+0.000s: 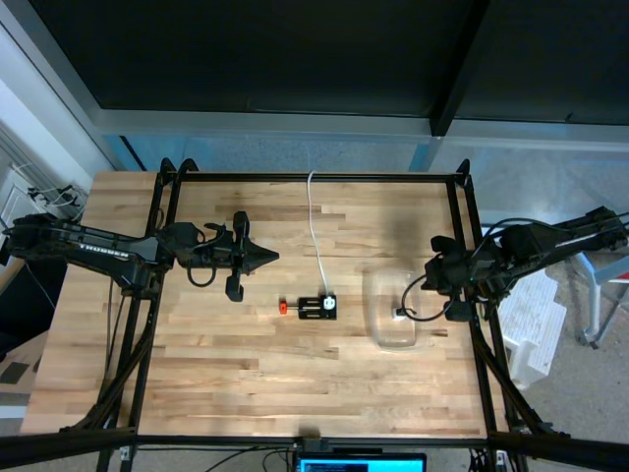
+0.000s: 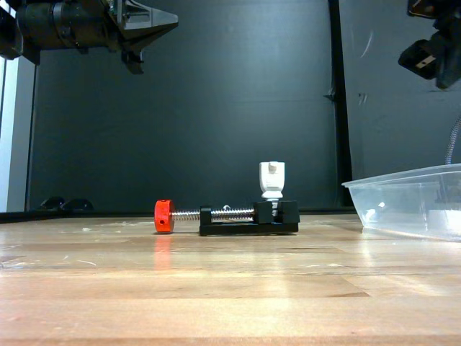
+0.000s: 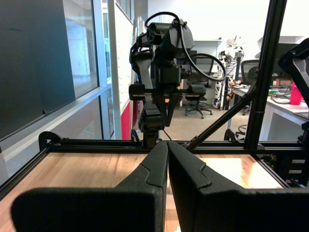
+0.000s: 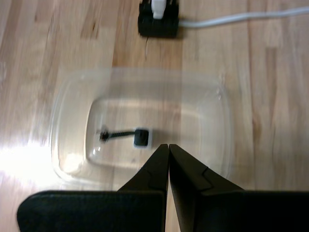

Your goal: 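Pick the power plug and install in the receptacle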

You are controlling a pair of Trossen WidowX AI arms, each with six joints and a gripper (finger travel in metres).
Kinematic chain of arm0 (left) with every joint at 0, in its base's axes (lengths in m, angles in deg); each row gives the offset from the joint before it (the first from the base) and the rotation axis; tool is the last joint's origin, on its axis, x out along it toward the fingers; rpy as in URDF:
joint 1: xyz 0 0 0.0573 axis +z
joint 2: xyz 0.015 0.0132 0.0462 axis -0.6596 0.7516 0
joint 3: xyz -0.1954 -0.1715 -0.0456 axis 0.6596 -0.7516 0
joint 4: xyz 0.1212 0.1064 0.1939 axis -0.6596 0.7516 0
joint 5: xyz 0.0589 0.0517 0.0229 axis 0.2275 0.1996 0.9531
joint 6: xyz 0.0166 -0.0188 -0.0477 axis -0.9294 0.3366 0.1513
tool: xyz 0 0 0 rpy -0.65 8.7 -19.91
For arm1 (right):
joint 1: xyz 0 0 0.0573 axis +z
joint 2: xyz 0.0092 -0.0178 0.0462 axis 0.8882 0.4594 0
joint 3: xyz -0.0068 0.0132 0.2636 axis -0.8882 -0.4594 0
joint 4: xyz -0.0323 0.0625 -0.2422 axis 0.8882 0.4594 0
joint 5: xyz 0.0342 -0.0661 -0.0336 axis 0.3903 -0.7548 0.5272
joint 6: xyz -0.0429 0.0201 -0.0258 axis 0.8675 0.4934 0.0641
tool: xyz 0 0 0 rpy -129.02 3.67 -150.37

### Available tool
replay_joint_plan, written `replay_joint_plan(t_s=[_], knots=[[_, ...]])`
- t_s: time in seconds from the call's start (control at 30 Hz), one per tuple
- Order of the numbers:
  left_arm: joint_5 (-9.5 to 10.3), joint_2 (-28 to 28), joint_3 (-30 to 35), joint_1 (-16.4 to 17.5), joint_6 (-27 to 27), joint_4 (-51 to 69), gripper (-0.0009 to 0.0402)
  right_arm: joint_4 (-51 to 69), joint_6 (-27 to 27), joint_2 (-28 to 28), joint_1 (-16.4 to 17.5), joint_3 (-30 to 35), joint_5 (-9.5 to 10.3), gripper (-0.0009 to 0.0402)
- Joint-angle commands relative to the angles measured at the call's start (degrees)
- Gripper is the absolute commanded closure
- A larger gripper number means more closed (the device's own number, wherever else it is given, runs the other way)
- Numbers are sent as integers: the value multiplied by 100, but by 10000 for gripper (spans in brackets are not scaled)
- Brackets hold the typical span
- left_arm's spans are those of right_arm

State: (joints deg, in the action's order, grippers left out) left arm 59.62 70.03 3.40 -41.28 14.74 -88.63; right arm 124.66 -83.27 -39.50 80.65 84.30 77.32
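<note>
- Plug [image 4: 141,137], tiny and black, lies in the clear rounded plastic tray [image 4: 226,116].
- Right gripper [image 4: 168,147], fingers together above the tray, should open, then descend centred.
- Left gripper [image 3: 167,144], fingers together, hangs high at left.

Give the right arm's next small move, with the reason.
Probably open the right end effector: it hangs shut above the clear tray, where the power plug lies. The left end effector is shut, parked high over the table, left side.
</note>
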Motion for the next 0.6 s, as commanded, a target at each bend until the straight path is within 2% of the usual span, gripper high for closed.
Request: replay_joint_plan(t_s=[0.03,0.2,0.37,0.6], knots=[[0,2,2,0,0,0,393,72,-111,9,184,-92,-138,393],[0,2,2,2,0,0,393,63,-271,28,382,-323,-136,374],[0,2,2,2,0,0,393,-52,-511,50,437,-581,-133,315],[0,2,2,2,0,0,393,-439,-577,118,525,-953,-116,246]])
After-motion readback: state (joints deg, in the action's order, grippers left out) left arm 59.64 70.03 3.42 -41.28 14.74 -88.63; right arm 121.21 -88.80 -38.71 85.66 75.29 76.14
